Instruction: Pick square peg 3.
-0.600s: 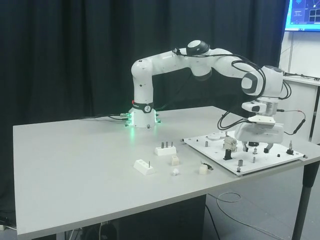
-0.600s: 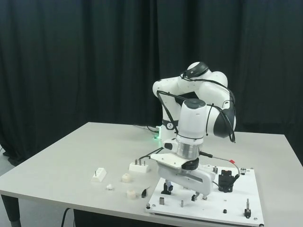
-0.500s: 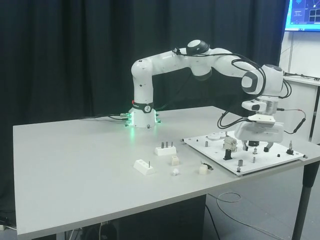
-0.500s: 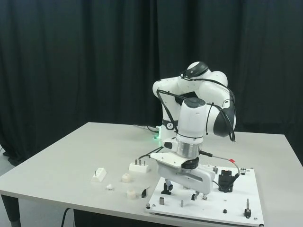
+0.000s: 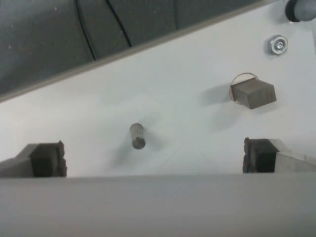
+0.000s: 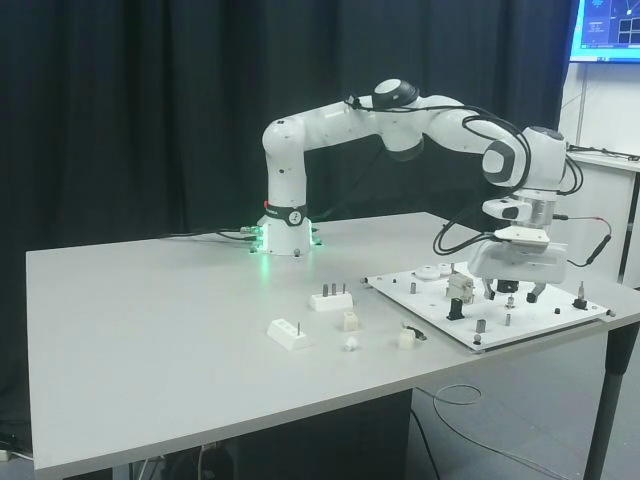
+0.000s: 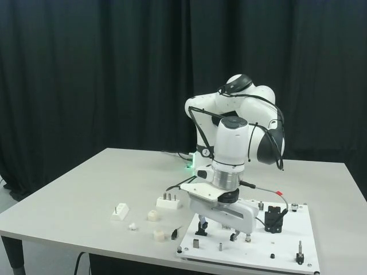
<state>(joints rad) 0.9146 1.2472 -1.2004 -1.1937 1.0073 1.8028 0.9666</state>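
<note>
Two pegs stand on the white board [image 5: 163, 84] below our hand [image 5: 153, 158]: a thin round pin [image 5: 137, 136] and a grey square peg [image 5: 253, 93]. The board lies at the tabletop [image 6: 150, 300] edge farthest from the arm's base. We hold the hand wide, empty, low over the board, one finger [image 5: 45, 159] on each side of the round pin. We take the square peg for square peg 3, though no marking confirms it; it sits near the board's edge, off the hand's centre line, close to one finger.

Risks from here:
- Closing now would seize the round pin, not the square peg.
- Descending without shifting could drive a finger onto the square peg.
- Gripping across its corners could let it twist or jam in its hole.
</note>
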